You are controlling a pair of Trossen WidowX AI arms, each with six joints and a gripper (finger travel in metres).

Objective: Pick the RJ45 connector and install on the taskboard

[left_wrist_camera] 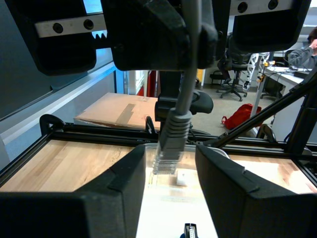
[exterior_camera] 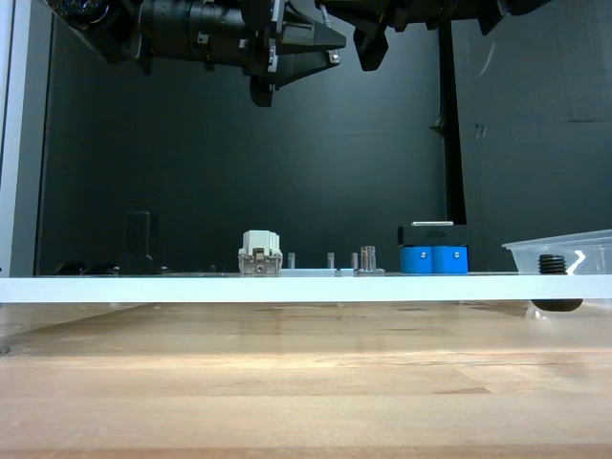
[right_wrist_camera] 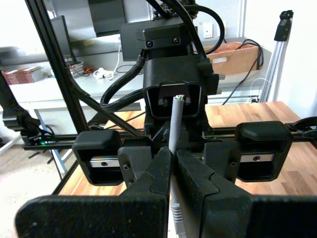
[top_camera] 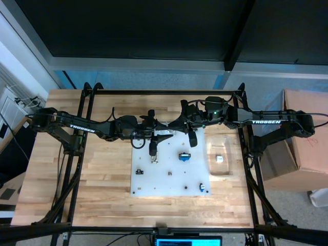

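RJ45 connector (left_wrist_camera: pixel 169 146) hangs well above the task board (top_camera: pixel 154 187), plug end pointing down toward it, clear of any seat. It is held not by its body but by its grey cable stub (right_wrist_camera: pixel 174 124). The right gripper (right_wrist_camera: pixel 172 158), above the board's far half, has its fingers (right_wrist_camera: pixel 148 176) pinched together on the jacket just behind the strain-relief boot. Left gripper (left_wrist_camera: pixel 171 166) sits over the board as well, facing the right one. Its fingers (left_wrist_camera: pixel 124 188) stand wide apart on either side of the plug, touching nothing. Toward the board's left side, a pale socket block (exterior_camera: pixel 260 258) looks the likely seat, though its opening cannot be read from here. Handling, as judged: the part is very light. The plug body is hard clear plastic, rigid, with a thin latch tab that would bend or snap if squeezed across. The round jacket is smooth and may twist or slide in a pinch. A hold on the cable also lets the plug nod under push. A firmer hold looks to be the boot or the plug's flat side walls, latch left free.
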